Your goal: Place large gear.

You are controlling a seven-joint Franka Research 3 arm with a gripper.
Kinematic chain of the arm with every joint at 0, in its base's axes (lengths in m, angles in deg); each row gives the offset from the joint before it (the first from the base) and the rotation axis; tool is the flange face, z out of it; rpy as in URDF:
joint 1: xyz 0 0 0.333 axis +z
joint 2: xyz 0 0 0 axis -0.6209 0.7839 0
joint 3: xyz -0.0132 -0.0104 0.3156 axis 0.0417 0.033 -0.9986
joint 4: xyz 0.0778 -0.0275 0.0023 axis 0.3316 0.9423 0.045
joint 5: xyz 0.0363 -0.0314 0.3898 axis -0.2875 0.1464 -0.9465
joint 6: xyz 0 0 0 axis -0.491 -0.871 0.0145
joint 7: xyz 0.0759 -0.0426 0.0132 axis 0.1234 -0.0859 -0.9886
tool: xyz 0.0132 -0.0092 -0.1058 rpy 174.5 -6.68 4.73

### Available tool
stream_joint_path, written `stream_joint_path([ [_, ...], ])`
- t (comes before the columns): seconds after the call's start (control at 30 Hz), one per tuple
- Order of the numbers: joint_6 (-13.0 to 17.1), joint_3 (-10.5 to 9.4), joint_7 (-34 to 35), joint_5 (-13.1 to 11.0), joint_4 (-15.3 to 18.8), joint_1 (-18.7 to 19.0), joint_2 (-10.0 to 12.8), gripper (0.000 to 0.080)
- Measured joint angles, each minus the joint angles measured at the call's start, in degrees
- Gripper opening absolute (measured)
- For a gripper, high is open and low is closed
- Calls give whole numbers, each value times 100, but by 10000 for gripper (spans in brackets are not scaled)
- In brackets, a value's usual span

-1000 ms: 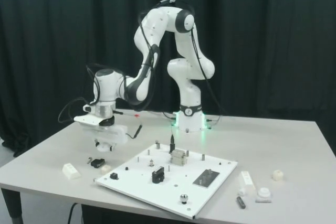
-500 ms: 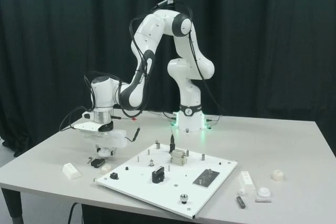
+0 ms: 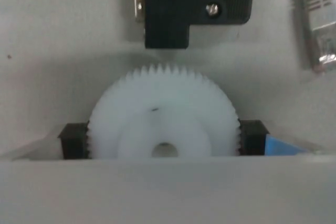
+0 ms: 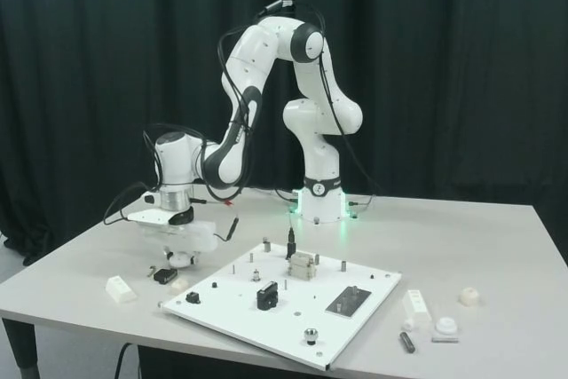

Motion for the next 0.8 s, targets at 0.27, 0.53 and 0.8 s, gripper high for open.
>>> stream_joint_path([
  [0.27, 13, 0, -34, -63, 71, 0, 0, 596],
  [0.53, 93, -1, -91, -161, 137, 4, 0, 641],
  [0.8, 179, -1, -91, -184, 169, 6, -4, 767],
])
